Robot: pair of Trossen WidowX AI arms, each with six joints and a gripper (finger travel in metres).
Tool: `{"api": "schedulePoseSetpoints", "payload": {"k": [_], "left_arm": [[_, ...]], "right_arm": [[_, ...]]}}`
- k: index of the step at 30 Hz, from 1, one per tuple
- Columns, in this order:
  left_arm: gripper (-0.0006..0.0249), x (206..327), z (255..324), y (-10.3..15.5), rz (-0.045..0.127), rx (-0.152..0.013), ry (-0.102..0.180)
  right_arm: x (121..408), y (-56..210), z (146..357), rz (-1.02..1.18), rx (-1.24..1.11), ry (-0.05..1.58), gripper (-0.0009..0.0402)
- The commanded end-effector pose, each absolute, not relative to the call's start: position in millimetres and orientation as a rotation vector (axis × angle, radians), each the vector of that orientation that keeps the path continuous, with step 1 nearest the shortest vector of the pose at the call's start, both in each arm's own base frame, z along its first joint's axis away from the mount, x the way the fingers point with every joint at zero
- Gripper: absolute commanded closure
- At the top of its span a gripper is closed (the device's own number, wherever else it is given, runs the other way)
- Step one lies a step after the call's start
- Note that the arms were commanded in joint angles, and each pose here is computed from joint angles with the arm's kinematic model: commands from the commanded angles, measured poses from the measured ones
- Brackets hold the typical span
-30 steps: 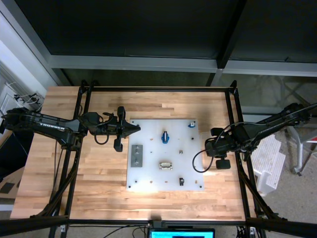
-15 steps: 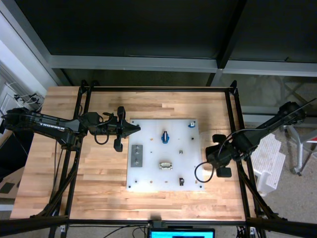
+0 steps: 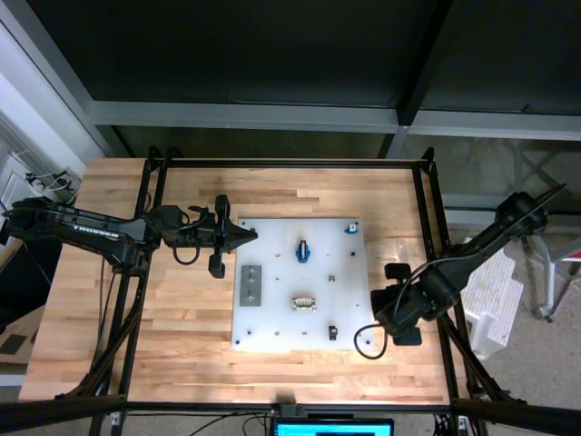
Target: Pick the 16mm bar and install on taskboard
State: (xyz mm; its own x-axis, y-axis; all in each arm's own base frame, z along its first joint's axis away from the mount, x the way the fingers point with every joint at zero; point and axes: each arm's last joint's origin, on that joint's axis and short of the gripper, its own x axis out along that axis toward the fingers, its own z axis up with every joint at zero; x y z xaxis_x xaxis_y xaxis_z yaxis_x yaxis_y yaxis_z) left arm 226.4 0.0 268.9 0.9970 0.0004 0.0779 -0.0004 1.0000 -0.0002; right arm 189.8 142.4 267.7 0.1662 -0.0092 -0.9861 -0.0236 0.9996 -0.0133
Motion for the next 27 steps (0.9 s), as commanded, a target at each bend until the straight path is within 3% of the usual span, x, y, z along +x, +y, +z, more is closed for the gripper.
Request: {"api": "schedulePoseSetpoints", "payload": {"k": [1, 13, 27], "left_arm": [[0.0243, 226.5, 269.0, 0.1, 0.001, 0.0, -0.078], [0.0243, 226.5, 269.0, 0.0, 0.0, 0.0, -0.078], [0.0243, 226.5, 269.0, 0.0, 0.0, 0.0, -0.078]], "right_arm": [[194.3, 150.7, 268.6, 0.021, -0.041, 1.406, 0.0393], [215.3, 175.9, 264.9, 0.026, -0.065, 1.425, 0.0393], [236.9, 194.7, 240.6, 0.022, -0.078, 1.431, 0.0393]]}}
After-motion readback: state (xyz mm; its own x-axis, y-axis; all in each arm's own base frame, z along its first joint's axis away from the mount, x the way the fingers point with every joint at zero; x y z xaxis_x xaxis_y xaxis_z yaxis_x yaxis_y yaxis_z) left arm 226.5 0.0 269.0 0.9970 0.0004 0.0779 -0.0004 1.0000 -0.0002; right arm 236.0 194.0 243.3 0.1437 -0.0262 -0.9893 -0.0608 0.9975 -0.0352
